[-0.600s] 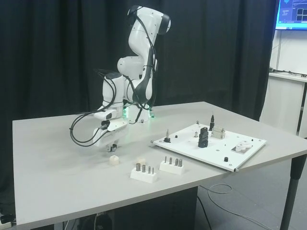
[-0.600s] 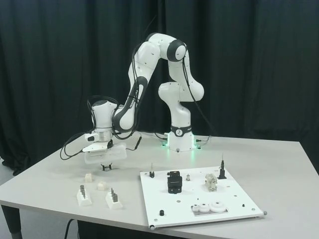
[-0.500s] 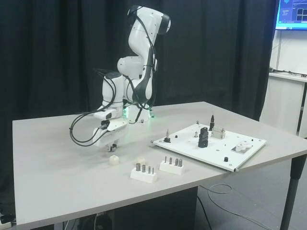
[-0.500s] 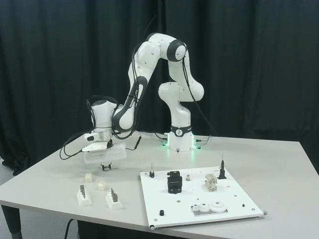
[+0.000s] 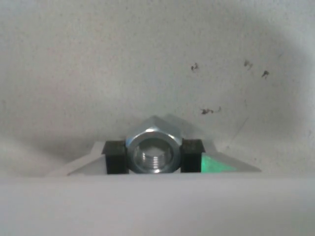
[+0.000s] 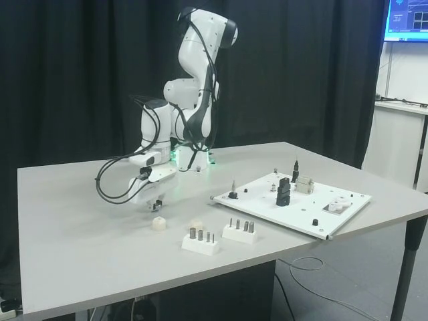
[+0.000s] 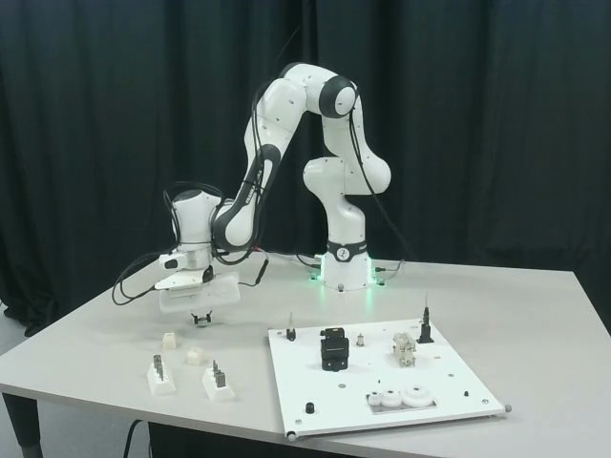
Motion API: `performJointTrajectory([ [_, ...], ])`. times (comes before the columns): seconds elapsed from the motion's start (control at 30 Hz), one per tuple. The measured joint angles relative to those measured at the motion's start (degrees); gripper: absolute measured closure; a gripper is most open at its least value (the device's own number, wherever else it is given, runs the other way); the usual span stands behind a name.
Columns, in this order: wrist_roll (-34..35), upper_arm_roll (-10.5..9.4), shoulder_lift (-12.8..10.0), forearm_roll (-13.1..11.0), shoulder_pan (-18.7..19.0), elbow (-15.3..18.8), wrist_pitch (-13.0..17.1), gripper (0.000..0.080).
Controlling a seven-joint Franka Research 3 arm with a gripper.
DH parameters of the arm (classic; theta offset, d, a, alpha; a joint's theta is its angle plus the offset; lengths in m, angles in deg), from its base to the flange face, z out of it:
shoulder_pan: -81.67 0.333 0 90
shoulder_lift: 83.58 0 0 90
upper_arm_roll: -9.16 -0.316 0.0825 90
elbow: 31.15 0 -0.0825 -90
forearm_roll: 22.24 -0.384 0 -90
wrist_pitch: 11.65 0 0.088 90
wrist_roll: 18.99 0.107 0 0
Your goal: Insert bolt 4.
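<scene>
Since half a second ago the arm has shifted slightly: in the second room view the gripper [image 7: 200, 319] sits a little further from the white board [image 7: 382, 382] and a touch higher, and the first room view shows the same small drift.

The wrist view shows the gripper [image 5: 153, 156] clamped on a hexagonal metal piece [image 5: 152, 153] with a threaded bore, one black finger pad [image 5: 114, 157] against each of two opposite flats. It looks more like a nut than a bolt, and whether it is bolt 4 cannot be told. It hangs above bare grey desk [image 5: 98, 73] marked with a few dark specks.

The grey desk [image 6: 73, 247] carries two white holder blocks [image 6: 200, 242], [image 6: 240, 232] with upright metal pins near the front edge, two small white pieces [image 6: 158, 223], [image 6: 197, 222] beside them, and the white board [image 6: 294, 200] with black fixtures. Black curtains hang behind; part of a screen [image 6: 406, 20] shows at the upper corner of the first room view.

In both room views the held piece is too small to make out. The lower part of the wrist view is filled by a blurred pale band.
</scene>
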Motion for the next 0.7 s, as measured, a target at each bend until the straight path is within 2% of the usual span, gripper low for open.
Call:
performJointTrajectory([
  [0.4,-2.0,-0.16,1.0,-0.1,0.6,-1.2,-0.8,0.0577],
  [0.7,1.6,-0.24,3.3,-0.2,2.1,-3.6,-4.0,0.0577],
])
